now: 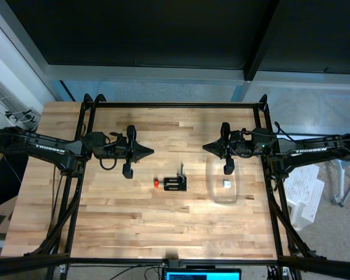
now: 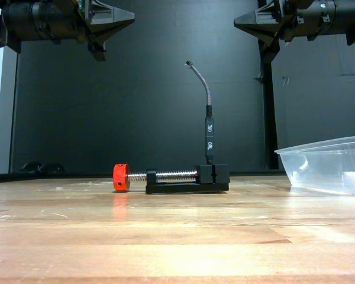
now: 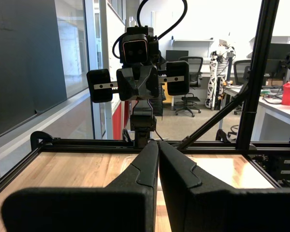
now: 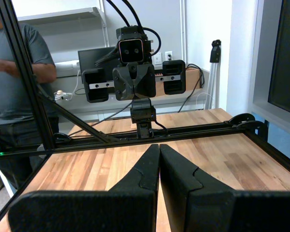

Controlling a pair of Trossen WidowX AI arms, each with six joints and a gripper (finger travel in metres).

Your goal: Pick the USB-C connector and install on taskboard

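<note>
**Left pincer.** The left pincer (image 1: 149, 153) is held high above the tabletop (image 1: 134, 224), left of centre in the high view, and points inward toward the middle. In the left wrist view its fingers (image 3: 145, 166) are pressed together along their inner edges, with no gap and nothing held between them. In the low view it shows at the upper left, well above everything on the tabletop.

**Right pincer.** The right pincer (image 1: 205, 147) is held at a similar height, right of centre in the high view, and points inward toward the left one. The two tips face each other but are well apart. In the right wrist view its fingers (image 4: 146, 169) are also fully together and hold nothing.

**Taskboard.** The taskboard (image 1: 175, 184) lies flat on the tabletop just below the centre of the high view, between the two arms and nearer the camera than either pincer. Neither pincer touches it. Its orange-red knob (image 2: 120, 177) is at its left end, joined to the black body by a silver threaded screw (image 2: 171, 176). A thin dark stem (image 2: 209, 133) stands upright from the right part of the block, and its flexible metallic upper section curves to the left.

**Tray.** A clear plastic tray (image 1: 224, 202) rests on the tabletop just right of the taskboard, below the right pincer. A small white part (image 1: 226, 184) lies inside it. What this part is cannot be determined.
</note>
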